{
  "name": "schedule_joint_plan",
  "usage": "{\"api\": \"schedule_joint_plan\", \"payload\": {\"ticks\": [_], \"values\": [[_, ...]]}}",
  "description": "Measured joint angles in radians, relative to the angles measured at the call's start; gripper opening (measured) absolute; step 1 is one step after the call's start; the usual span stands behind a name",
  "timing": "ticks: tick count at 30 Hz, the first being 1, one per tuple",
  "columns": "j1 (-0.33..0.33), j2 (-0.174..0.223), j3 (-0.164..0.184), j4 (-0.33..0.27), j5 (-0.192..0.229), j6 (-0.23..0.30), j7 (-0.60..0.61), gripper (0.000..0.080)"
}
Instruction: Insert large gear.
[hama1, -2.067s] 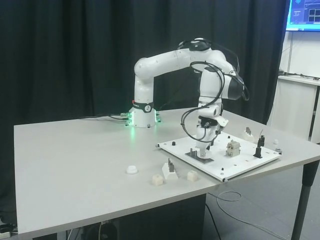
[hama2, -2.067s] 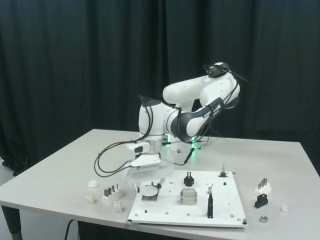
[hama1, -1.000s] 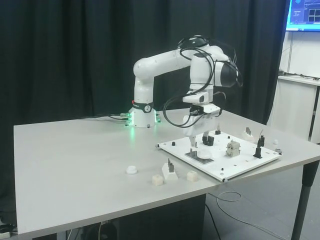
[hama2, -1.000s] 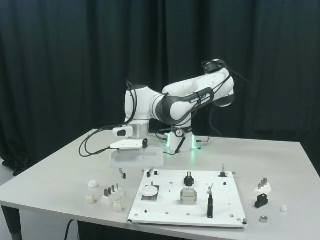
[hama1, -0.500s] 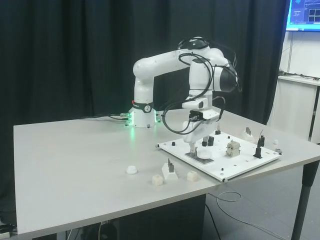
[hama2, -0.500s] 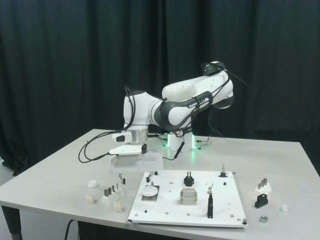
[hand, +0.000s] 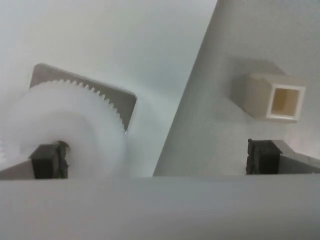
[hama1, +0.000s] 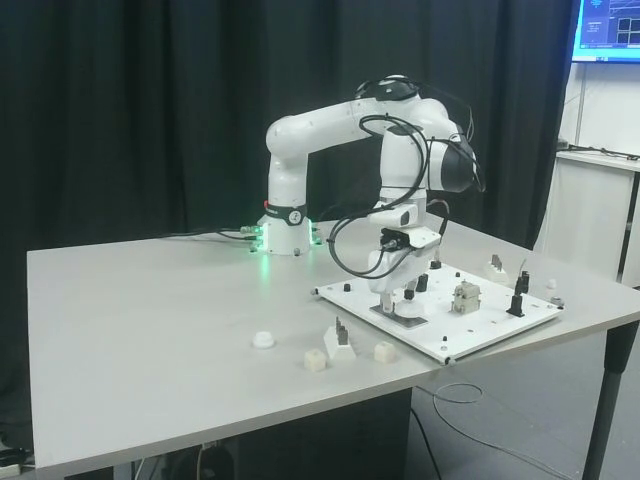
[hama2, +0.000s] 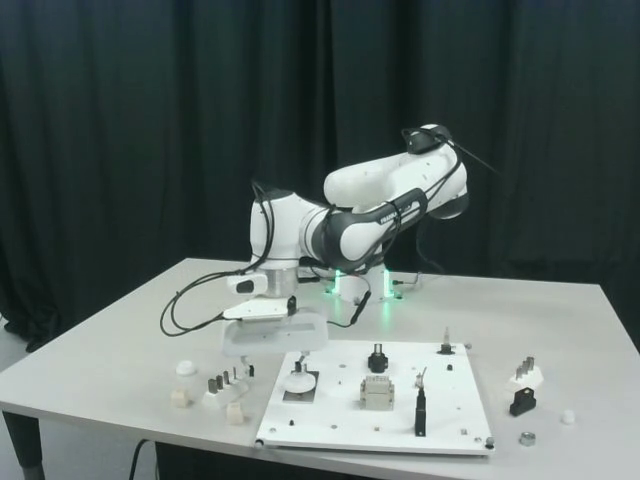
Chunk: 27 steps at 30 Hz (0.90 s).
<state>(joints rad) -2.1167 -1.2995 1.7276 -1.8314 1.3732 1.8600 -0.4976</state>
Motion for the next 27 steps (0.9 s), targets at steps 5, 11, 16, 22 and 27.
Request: {"api": "schedule_joint_plan", "payload": {"ticks": [5, 11, 16, 22, 27], "values": [[0.000, -0.001, 0.010, 0.000, 0.000, 0.009, -0.003, 0.0800], [0.001, -0.001, 0.013, 0.000, 0.001, 0.014, -0.006, 0.0800], [0.001, -0.001, 0.013, 0.000, 0.001, 0.015, -0.013, 0.0800], [0.002, -0.001, 0.013, 0.000, 0.003, 0.015, -0.023, 0.0800], [0.002, -0.001, 0.019, 0.000, 0.016, 0.029, -0.033, 0.0800]]}}
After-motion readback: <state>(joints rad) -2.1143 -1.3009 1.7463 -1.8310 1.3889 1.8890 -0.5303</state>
